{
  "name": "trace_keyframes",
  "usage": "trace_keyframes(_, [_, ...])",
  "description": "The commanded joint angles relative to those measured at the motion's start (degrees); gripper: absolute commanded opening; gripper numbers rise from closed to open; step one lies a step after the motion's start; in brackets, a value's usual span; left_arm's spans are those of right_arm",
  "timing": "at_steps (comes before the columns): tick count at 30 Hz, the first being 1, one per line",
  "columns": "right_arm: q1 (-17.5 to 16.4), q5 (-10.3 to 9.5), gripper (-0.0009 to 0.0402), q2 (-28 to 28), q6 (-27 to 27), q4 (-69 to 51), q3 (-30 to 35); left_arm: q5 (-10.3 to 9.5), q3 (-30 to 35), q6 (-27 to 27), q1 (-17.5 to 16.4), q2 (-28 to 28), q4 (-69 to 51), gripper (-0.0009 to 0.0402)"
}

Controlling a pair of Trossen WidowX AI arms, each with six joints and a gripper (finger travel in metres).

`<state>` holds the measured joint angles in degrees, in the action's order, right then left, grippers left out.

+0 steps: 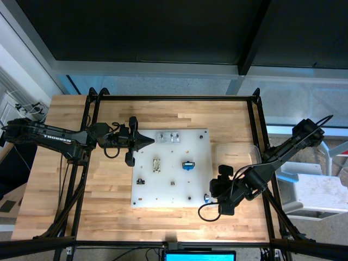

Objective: Remove the rj45 connector and place it in the container

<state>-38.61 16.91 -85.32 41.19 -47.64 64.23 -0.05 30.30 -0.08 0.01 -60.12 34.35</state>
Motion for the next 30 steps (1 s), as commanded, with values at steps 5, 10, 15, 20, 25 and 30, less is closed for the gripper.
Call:
trace_keyframes(5, [0.0, -0.39, 0.0190, 0.0, -0.6, 3.7, -2.5, 0.02, 0.0, 0.0, 0.0, 0.0, 0.0, 0.0000])
trace_keyframes(10, [-0.1, -0.44, 0.0190, -1.1, -1.6, 5.2, -3.3, 0.02, 0.0, 0.0, 0.0, 0.0, 0.0, 0.0000])
trace_keyframes(15, [-0.2, -0.37, 0.0190, -2.3, -3.2, 7.3, -3.3, 0.02, 0.0, 0.0, 0.0, 0.0, 0.0, 0.0000])
trace_keyframes(20, [-0.2, -0.37, 0.0190, -3.4, -4.2, 8.7, -3.3, 0.02, 0.0, 0.0, 0.0, 0.0, 0.0, 0.0000])
trace_keyframes(25, [-0.2, 0.02, 0.0190, -4.2, -4.6, 9.8, -3.6, 0.02, 0.0, 0.0, 0.0, 0.0, 0.0, 0.0000])
trace_keyframes(30, [0.0, 0.11, 0.0190, -5.3, -5.0, 10.9, -4.3, 0.02, 0.0, 0.0, 0.0, 0.0, 0.0, 0.0000])
